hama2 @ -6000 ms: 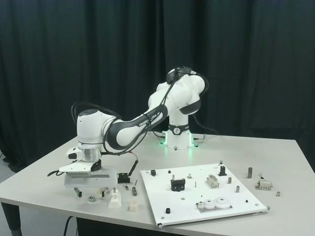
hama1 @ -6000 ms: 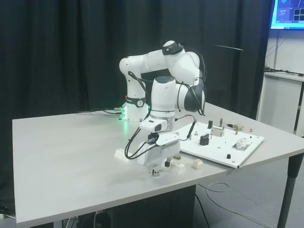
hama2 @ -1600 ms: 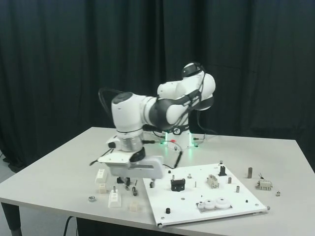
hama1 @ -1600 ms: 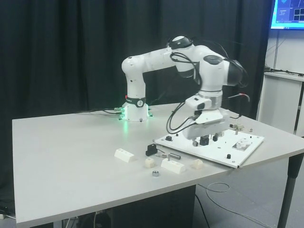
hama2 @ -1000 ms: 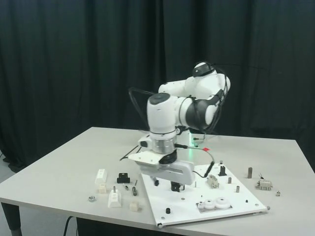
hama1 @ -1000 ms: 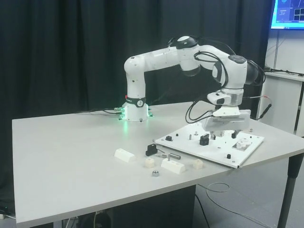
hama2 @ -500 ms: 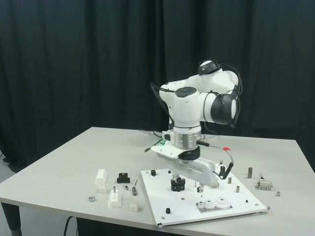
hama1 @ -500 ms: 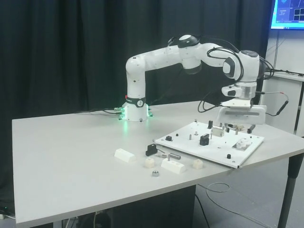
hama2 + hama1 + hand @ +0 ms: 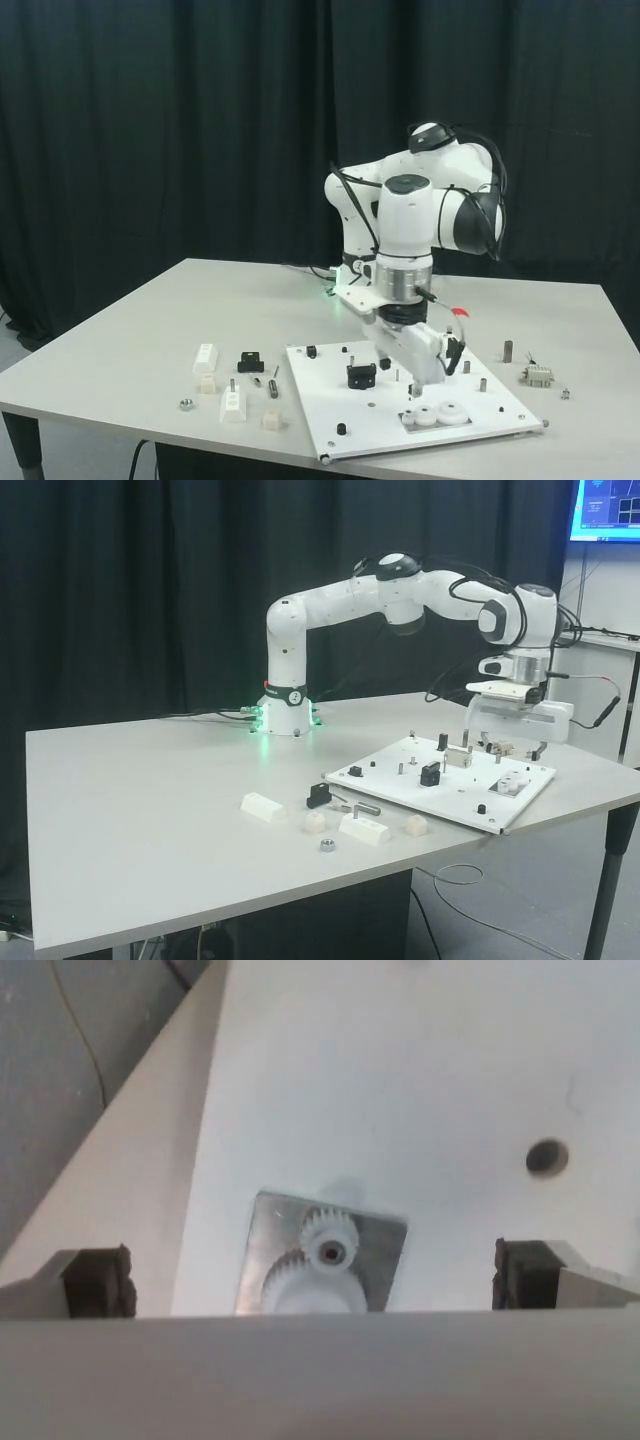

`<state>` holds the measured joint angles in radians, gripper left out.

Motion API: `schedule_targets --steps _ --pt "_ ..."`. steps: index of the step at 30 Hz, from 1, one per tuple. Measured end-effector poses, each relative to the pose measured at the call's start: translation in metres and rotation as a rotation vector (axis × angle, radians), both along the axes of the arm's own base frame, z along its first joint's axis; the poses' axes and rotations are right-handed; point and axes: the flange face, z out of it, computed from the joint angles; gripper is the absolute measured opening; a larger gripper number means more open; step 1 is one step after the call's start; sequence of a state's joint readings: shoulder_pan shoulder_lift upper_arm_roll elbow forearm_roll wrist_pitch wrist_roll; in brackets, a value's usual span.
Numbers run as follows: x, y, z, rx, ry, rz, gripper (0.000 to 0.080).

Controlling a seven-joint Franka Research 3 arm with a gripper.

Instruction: Remove medium gear.

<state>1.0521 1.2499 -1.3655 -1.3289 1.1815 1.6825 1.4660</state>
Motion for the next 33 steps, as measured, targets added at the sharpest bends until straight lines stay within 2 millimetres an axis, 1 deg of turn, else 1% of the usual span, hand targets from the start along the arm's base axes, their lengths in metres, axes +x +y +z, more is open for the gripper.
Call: schedule_targets --steps 11,23,33 --pt "-0.003 0.011 -0.007 -0.019 -0.01 -0.127 0.08" --pt "-0.014 0.017 -0.016 -0.028 0.001 -0.166 0.08" --pt "-0.026 0.021 -0.033 -0.034 -0.015 -0.177 0.08"
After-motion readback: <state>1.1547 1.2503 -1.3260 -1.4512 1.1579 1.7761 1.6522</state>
